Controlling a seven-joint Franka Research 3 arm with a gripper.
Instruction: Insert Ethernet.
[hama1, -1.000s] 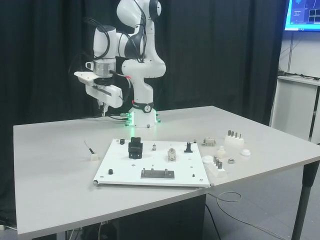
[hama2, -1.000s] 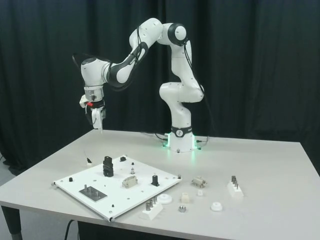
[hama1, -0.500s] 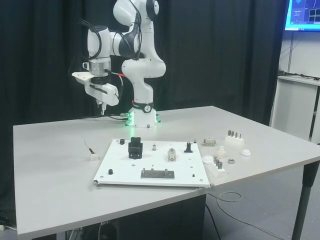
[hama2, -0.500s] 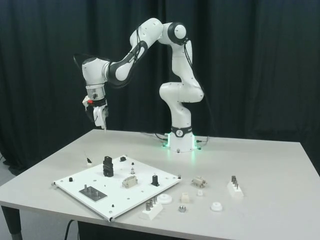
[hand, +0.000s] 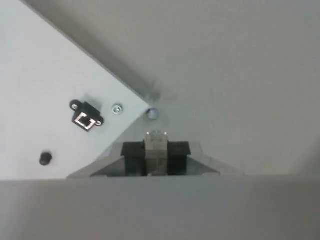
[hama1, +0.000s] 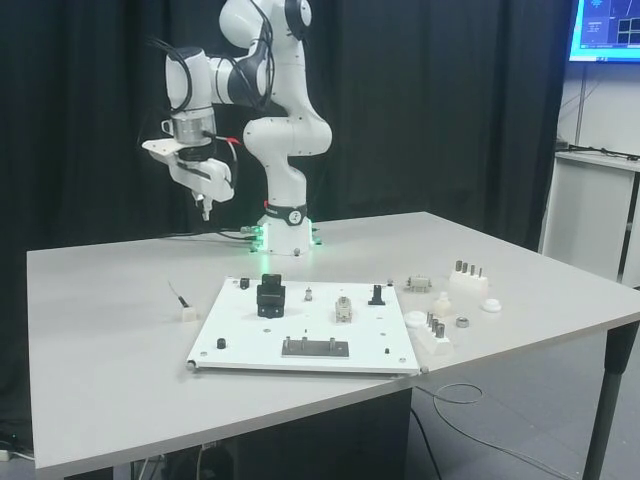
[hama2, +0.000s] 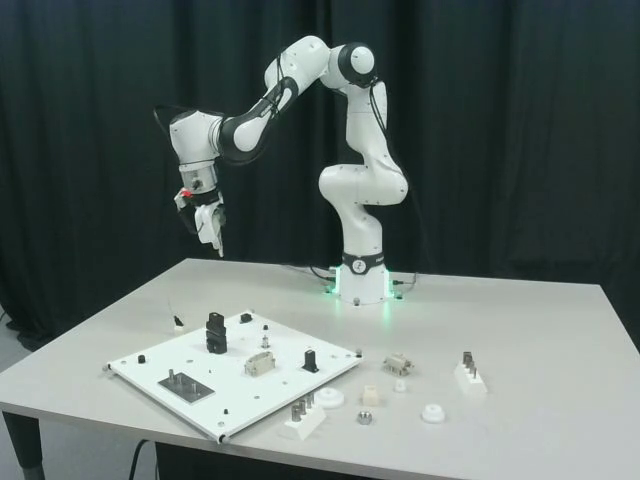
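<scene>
My jaws (hand: 156, 150) are closed on the plug (hand: 156, 144), held high over the far left of the surface (hama1: 100, 340) — in both room views they hang well above the board (hama1: 310, 335), with open air all round. From the wrist, the board's corner lies below the plug, and the black Ethernet socket (hand: 86, 116) sits on the board near that corner, beside a small screw (hand: 117, 108). The surface's left part is bare but for a small white block (hama1: 187, 313) beside the board. My wrist housing cuts off the lower wrist view. No writing is readable — the socket is too small to pick out in the room views.
</scene>
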